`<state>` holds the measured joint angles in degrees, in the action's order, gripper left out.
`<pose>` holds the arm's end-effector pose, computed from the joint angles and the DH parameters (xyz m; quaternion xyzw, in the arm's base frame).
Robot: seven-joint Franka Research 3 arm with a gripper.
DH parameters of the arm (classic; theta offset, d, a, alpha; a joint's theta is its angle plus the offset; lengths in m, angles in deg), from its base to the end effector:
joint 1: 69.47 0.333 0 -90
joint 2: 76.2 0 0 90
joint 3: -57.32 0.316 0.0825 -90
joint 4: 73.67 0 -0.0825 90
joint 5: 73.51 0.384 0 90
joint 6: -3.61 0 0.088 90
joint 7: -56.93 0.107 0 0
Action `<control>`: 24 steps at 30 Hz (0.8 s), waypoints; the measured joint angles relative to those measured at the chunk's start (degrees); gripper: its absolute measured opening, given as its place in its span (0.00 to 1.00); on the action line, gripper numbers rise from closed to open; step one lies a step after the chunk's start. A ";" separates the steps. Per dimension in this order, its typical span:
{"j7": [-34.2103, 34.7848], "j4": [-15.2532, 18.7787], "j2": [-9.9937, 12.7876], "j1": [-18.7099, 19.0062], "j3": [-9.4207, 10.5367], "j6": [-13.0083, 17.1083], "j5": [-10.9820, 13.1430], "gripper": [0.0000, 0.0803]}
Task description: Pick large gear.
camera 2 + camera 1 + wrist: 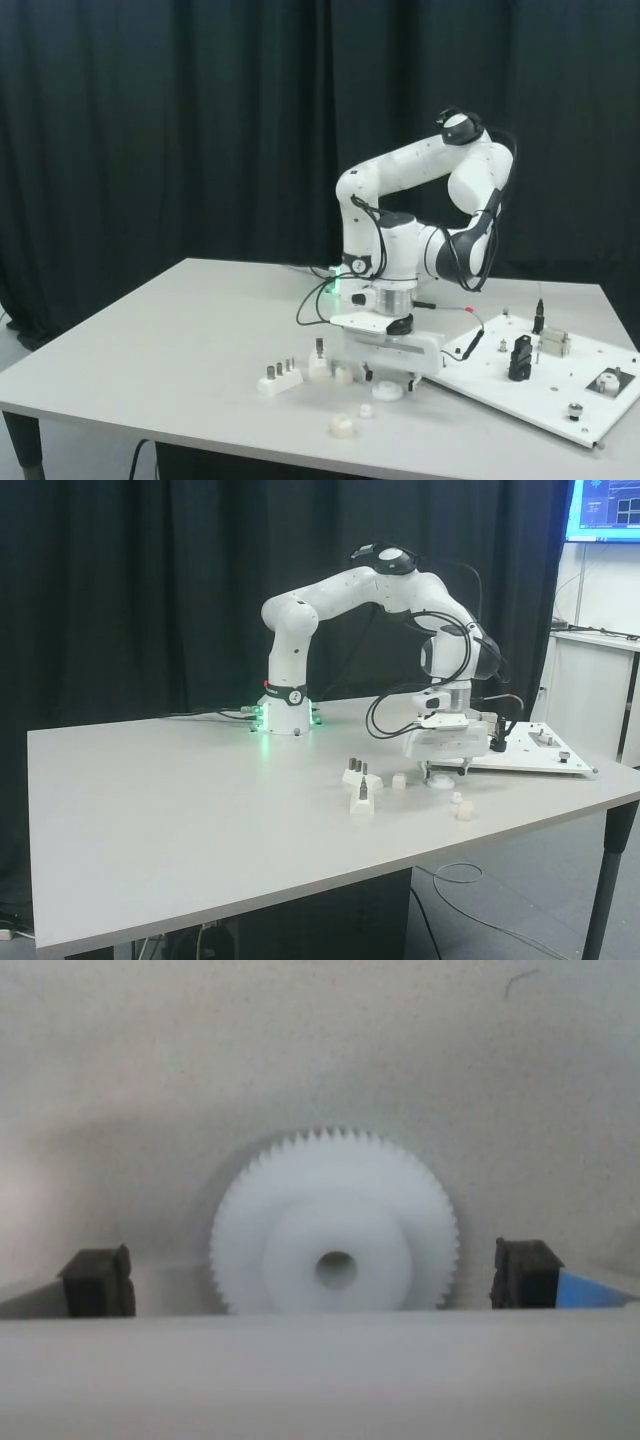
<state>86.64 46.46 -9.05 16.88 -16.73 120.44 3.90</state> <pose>0.5342 0.1573 0.1898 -0.8759 0.4820 -0.0206 0.0056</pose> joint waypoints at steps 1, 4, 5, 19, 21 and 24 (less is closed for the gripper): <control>0.08 0.04 0.00 -0.05 0.01 0.00 0.02 1.00; 0.13 0.13 0.00 -0.21 0.13 0.00 0.24 1.00; 0.13 0.16 0.00 -0.26 0.19 -0.01 0.36 1.00; 0.13 0.61 0.27 -0.40 1.29 -0.06 2.04 1.00; 0.16 0.61 0.43 -0.40 1.30 -0.06 2.09 1.00; 0.58 0.61 0.72 -0.40 1.32 -0.03 2.22 1.00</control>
<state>87.22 47.07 -8.33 16.48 -15.41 120.40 6.12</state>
